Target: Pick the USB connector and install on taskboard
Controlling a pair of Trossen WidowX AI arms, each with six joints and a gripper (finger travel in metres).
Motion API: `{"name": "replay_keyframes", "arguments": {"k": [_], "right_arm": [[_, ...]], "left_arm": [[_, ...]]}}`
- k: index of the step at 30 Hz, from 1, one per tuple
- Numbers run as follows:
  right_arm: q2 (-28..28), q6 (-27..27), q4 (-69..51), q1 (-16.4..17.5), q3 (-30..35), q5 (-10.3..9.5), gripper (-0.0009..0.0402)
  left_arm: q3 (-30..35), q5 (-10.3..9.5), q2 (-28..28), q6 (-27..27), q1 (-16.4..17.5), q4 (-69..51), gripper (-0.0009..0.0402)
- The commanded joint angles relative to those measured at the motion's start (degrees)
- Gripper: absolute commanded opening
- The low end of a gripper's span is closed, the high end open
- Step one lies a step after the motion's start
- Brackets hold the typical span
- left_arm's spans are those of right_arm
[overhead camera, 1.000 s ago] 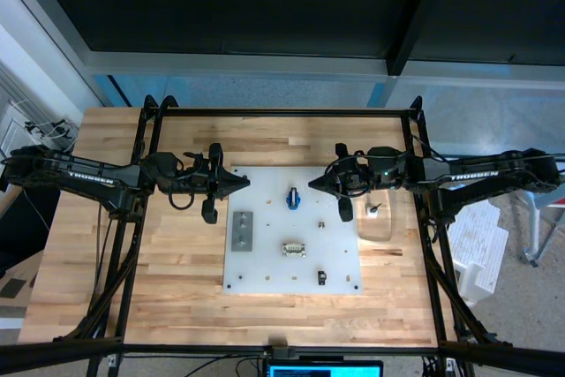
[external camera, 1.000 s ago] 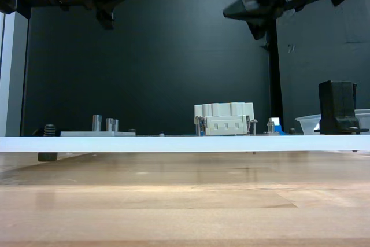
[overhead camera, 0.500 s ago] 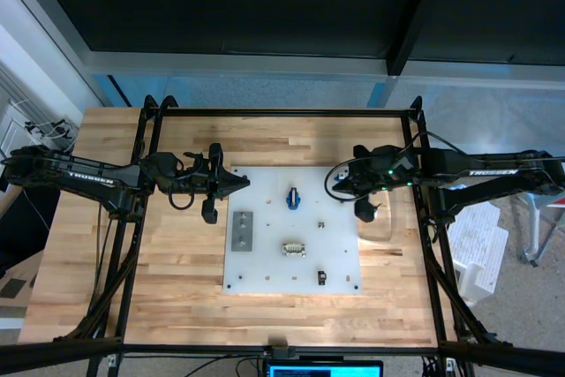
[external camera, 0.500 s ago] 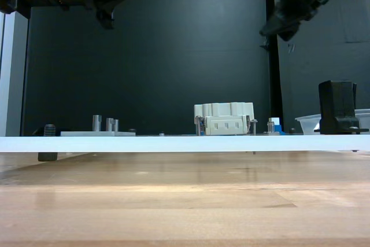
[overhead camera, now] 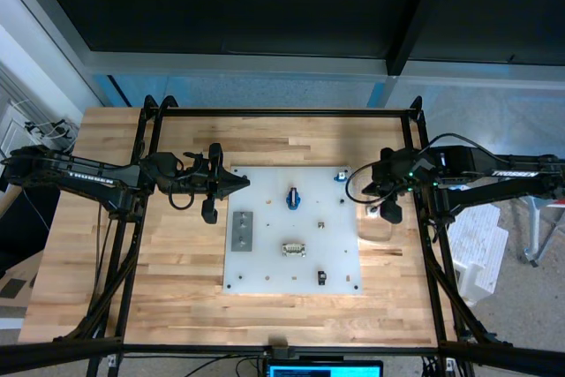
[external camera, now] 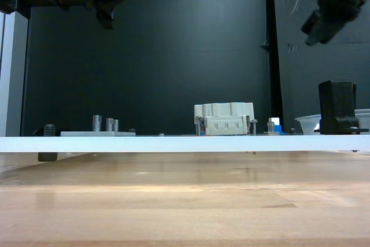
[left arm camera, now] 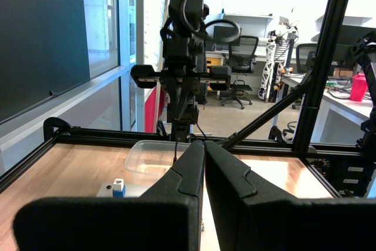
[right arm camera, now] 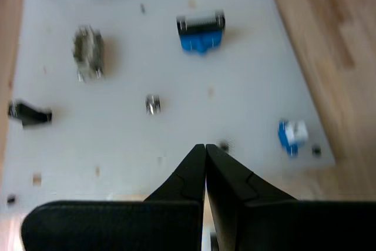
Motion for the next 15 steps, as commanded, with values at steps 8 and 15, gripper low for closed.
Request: {"name": "replay_keyframes", "arguments": {"k": [8, 15], "right_arm": [[-0.1, 2.9, -11.2, 3.5, 0.0, 4.15, 0.0], [0.0, 7.8, -16.7, 8.8, -0.2, 6.08, 0.0]], "left_arm": [[0.0, 0.0, 0.0, 0.0, 0.0, 0.0, 0.0], [0.0, 0.0, 0.0, 0.0, 0.0, 0.0, 0.0]]}}
